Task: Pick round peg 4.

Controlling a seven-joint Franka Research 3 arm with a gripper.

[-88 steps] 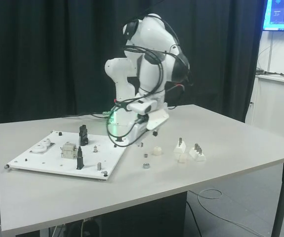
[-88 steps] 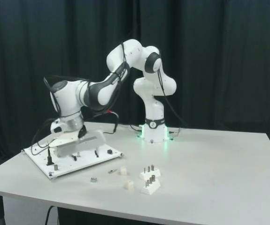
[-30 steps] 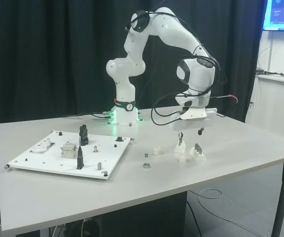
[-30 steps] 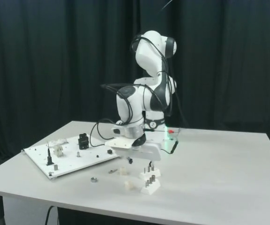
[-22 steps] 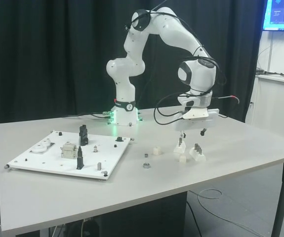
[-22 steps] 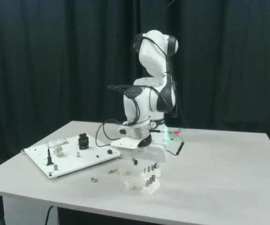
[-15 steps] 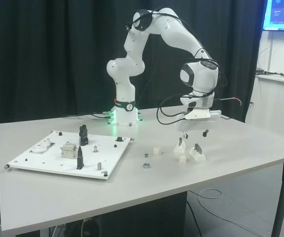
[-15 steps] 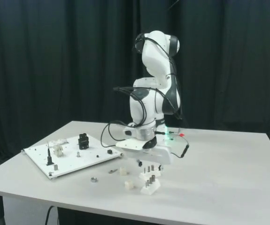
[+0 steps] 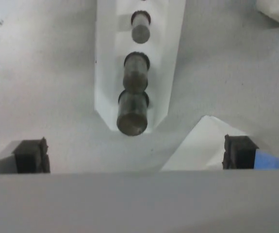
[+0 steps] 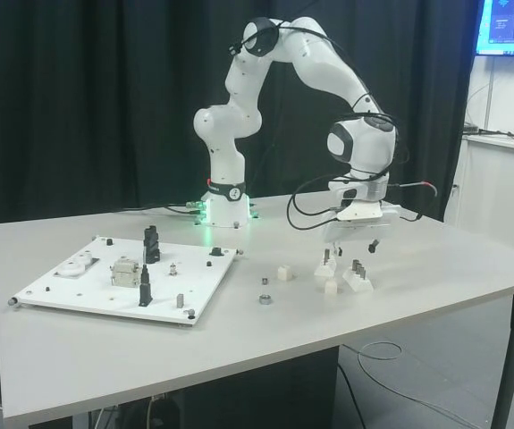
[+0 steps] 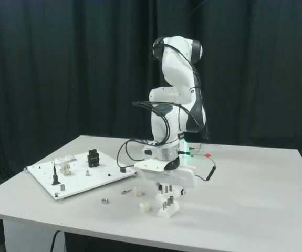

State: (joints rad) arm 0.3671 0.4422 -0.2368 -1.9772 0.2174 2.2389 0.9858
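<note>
A white peg holder (image 9: pixel 109 73) carries a row of upright grey round pegs. The thickest peg (image 9: pixel 132 115) stands at the holder's pointed end, with a thinner peg (image 9: pixel 136 73) and a still thinner one (image 9: pixel 140 27) behind it. My gripper (image 9: pixel 134 153) hangs above that end, open, and the thickest peg lies just ahead of the gap between the black fingertips (image 9: pixel 30 155). Nothing is between the fingers. In the room views the gripper (image 10: pixel 351 245) (image 11: pixel 167 187) hovers low over the two white peg holders (image 10: pixel 357 278) (image 11: pixel 167 208).
A second white holder (image 9: pixel 205 145) lies close beside the first. Two small white cubes (image 11: pixel 137 191) (image 11: pixel 145 207) and a metal nut (image 10: pixel 263 299) lie on the grey table left of the holders. A white assembly board (image 10: pixel 198 288) with fixtures sits at the left.
The arm has swung from over the white board across to the peg holders. In the last half second it shifted slightly further over them and lower.
</note>
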